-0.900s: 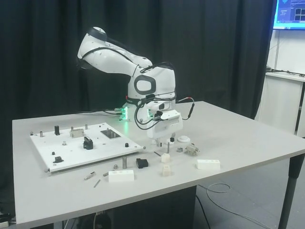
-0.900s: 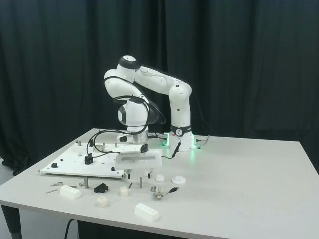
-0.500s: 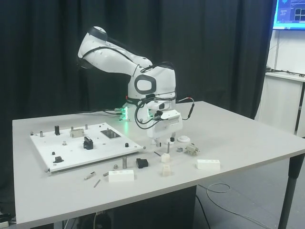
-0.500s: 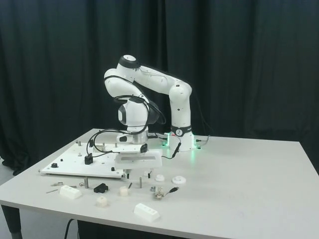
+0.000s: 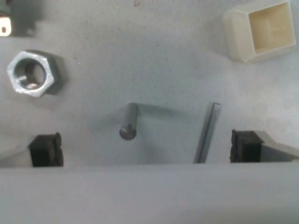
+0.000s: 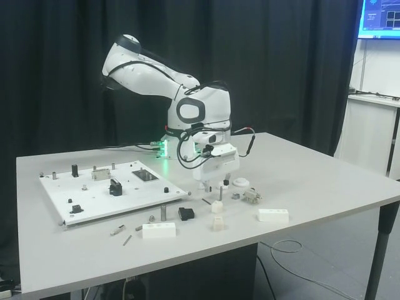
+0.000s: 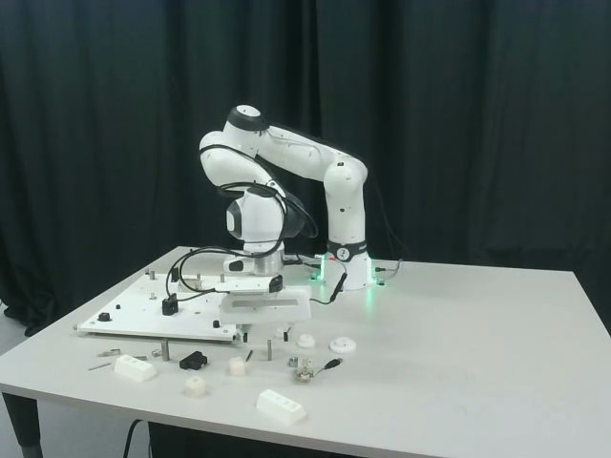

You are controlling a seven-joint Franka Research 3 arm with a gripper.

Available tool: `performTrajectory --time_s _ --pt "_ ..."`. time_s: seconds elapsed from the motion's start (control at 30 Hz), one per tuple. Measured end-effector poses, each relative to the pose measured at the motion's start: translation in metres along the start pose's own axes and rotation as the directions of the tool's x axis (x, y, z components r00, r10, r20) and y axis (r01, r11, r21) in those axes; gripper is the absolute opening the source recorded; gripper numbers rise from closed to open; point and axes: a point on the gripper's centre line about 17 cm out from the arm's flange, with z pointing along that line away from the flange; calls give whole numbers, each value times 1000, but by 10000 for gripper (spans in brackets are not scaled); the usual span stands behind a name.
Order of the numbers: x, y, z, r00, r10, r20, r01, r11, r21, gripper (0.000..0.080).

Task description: Remove square peg 4.

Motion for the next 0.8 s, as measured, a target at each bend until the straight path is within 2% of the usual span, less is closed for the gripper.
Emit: performTrajectory --time_s 0.8 --pt "4 -1 -6 1000 -4 -5 4 1000 -4 800"
